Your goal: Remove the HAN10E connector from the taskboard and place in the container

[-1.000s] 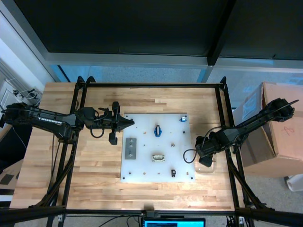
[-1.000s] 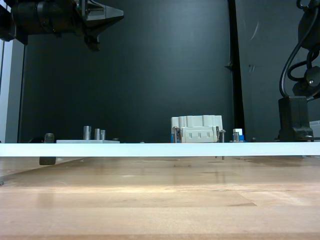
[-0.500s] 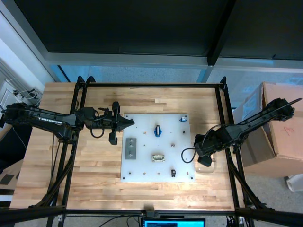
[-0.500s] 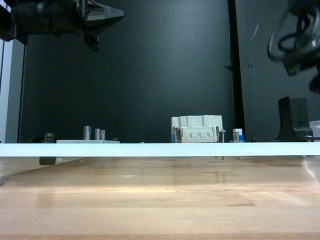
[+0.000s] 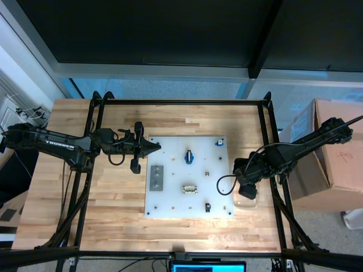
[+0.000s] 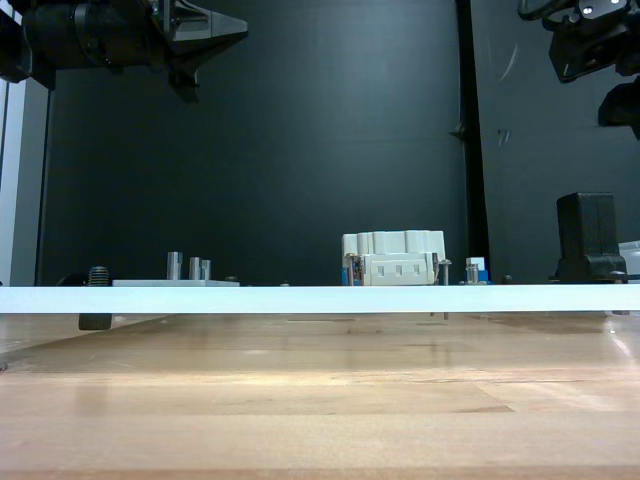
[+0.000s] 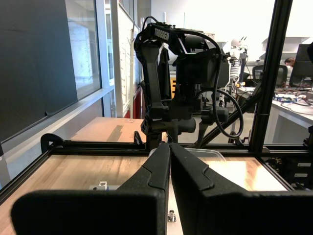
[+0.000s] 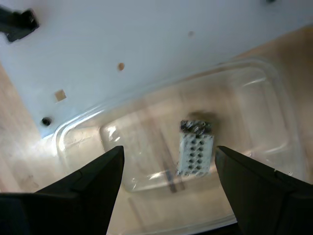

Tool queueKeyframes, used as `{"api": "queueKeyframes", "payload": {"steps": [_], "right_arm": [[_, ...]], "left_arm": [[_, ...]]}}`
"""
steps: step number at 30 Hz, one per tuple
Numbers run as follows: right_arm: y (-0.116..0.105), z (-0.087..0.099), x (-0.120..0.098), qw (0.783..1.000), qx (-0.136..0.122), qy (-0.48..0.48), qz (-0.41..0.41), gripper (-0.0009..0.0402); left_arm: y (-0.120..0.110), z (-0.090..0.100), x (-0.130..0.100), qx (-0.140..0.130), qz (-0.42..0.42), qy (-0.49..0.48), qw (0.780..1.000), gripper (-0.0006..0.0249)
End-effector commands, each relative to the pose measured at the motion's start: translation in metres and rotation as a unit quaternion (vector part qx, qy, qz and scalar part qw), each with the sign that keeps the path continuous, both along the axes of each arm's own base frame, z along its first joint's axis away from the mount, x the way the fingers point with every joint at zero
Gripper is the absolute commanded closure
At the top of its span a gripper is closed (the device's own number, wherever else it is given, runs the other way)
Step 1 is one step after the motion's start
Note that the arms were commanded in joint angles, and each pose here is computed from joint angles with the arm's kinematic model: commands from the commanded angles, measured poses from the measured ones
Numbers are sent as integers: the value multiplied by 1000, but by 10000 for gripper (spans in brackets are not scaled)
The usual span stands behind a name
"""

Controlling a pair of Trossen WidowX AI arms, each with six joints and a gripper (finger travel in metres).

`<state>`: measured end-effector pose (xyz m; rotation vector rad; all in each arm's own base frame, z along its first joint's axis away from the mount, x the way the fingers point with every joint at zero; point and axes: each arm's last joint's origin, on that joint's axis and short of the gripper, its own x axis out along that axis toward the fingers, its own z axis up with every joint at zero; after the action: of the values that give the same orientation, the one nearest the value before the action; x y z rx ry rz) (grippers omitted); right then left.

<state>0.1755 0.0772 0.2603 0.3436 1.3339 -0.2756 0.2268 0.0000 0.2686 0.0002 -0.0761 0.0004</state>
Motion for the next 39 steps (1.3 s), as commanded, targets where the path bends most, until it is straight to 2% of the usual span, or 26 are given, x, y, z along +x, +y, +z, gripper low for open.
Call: {"api": "queueKeyframes", "payload": {"steps": [1, 7, 14, 18, 23, 27, 36, 39], "right_arm": [[-2, 3, 4, 997, -53, -48, 4, 178], [-10, 19, 29, 977, -63, -195, 64, 283], [-34, 38, 57, 934, -109, -320, 113, 398], [-48, 48, 67, 910, -94, -379, 138, 385], [-63, 58, 75, 878, -114, -439, 152, 392], [-76, 63, 81, 847, -103, -499, 154, 393], [-88, 50, 83, 783, -126, -596, 125, 393], [-89, 45, 82, 772, -142, -611, 108, 393]], "left_arm": [[0, 0, 0, 0, 0, 0, 1000, 243], [0, 0, 0, 0, 0, 0, 1000, 243], [0, 0, 0, 0, 0, 0, 1000, 243], [0, 0, 0, 0, 0, 0, 1000, 243], [0, 0, 0, 0, 0, 0, 1000, 243], [0, 0, 0, 0, 0, 0, 1000, 243], [0, 0, 0, 0, 0, 0, 1000, 243], [0, 0, 0, 0, 0, 0, 1000, 243]]}}
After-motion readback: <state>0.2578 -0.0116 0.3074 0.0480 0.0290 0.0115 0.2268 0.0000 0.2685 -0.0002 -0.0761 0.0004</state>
